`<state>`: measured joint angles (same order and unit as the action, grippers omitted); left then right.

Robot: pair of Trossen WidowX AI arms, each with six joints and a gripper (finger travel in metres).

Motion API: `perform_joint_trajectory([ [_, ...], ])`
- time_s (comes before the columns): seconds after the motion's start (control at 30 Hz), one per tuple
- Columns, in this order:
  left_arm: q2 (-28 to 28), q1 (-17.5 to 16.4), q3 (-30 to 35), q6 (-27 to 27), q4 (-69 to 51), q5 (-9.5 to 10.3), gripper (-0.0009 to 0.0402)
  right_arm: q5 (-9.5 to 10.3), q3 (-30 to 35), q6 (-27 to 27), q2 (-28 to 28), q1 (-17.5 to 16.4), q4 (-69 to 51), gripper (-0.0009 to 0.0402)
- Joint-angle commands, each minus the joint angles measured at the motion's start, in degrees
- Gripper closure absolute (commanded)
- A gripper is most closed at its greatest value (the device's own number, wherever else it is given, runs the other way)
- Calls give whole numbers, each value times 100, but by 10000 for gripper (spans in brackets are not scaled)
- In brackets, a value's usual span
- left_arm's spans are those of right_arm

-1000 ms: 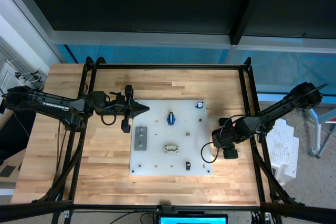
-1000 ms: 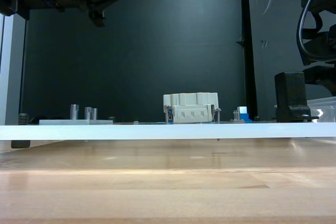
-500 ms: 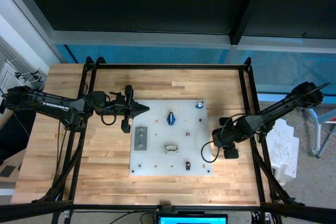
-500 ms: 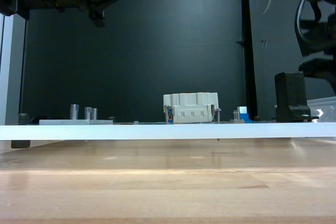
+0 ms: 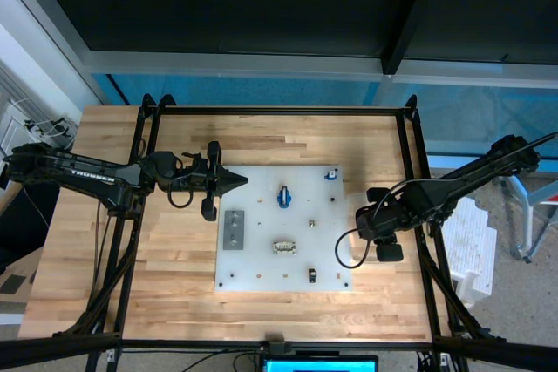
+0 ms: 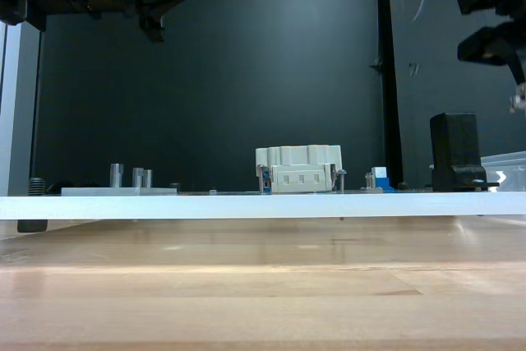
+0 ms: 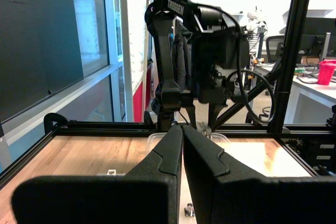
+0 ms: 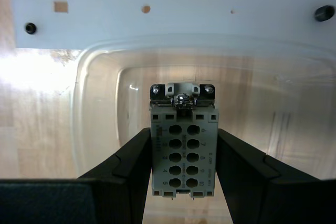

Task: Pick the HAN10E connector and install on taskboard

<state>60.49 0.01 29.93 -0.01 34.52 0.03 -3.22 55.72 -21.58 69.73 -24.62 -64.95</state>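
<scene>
Desk: bare wood [image 5: 174, 302] at the near edge. The taskboard [image 5: 261, 259] lies flat mid-desk.
Board, near edge: a small black part [image 5: 312, 275] stands upright.
Board, middle: a beige socket [image 5: 284, 248] with silvery end flanges sits upright with nothing plugged in. We judge it the seat for the connector.
Right jaws: on the right arm [image 5: 453, 182], just off the board's right edge and over the clear tray [image 8: 94, 77]. They are narrow and clamped on something.
Task's thing: the HAN10E connector [image 8: 182, 163] is held by its two long sides between the right jaws. Its rows of contact holes face the wrist camera, and its screw-clip end points away from the jaws. The low view puts these jaws high above board level.
Board, further in: grey block [image 5: 234, 228], then blue knob [image 5: 284, 196], both well apart from the connector.
Left jaws: on the left arm [image 5: 87, 176], high over the board's far-left corner. They are pressed together, hold nothing, and look parked.
Step in hand: we judge the pick done and the carry to the board begun.
Next move calls for:
- travel left, clear of the tray wall
- squaring the connector over the socket
- a straight push down
A skewed entry could jam it.
</scene>
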Motion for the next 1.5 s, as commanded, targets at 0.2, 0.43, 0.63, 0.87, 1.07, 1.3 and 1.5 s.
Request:
perform_joint_trajectory([
  [0.2,0,0,2,0,0,-2,392,90,417,-72,216,28,-195,365],
  [0.43,0,0,2,0,0,-2,392,168,1108,-61,1067,208,-162,365],
  [0.63,0,-2,2,0,0,-2,392,109,1950,-46,1939,376,-114,366],
  [0.87,0,0,2,0,0,-2,392,114,2776,-72,2743,514,-136,366],
  [1.07,0,0,2,0,0,-2,392,122,3386,-2,3309,636,-164,366],
  [1.3,0,-2,2,0,0,-2,392,125,4155,94,3998,743,-229,366],
  [1.5,0,-2,2,0,0,-2,392,122,4870,197,4548,815,-450,366],
])
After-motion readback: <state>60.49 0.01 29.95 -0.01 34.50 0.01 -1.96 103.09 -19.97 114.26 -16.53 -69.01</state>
